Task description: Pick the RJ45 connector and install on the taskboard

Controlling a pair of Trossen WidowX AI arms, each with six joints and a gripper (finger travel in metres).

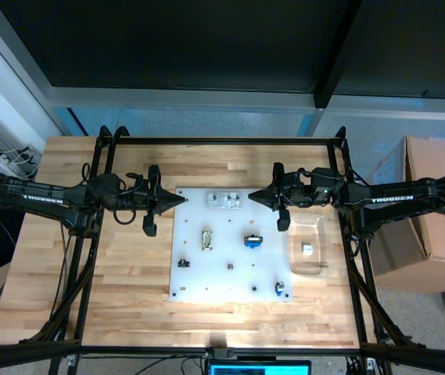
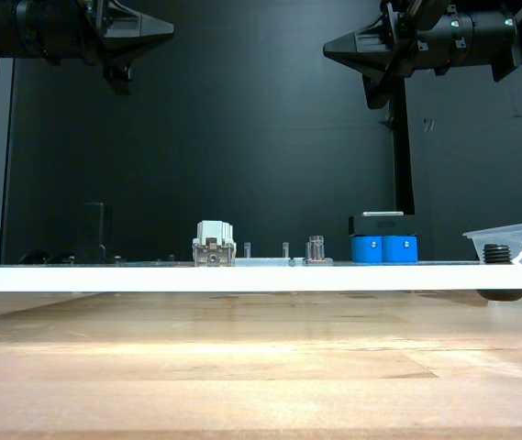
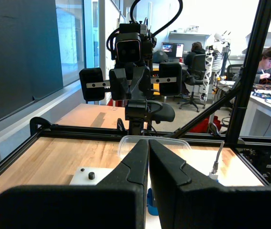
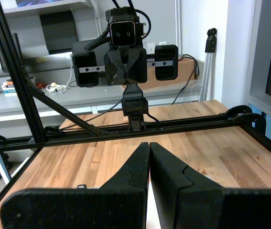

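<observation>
Left gripper (image 1: 181, 201) over board's (image 1: 199, 273) left, right gripper (image 1: 253, 197) opposite — tray (image 1: 304, 267) further right.

Left gripper (image 1: 181, 201) and right gripper (image 1: 253, 197) point inward above the board's (image 1: 206, 273) far edge, fingers together. The tray (image 1: 316, 264), beside the board's right edge, holds a white block (image 1: 306, 249) (connector location cannot be determined).

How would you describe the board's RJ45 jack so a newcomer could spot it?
On the white board, over whose far part the left gripper and right gripper hang shut, go to the near right corner. The jack is the small blue block there; the other blue part sits mid-board.
</observation>
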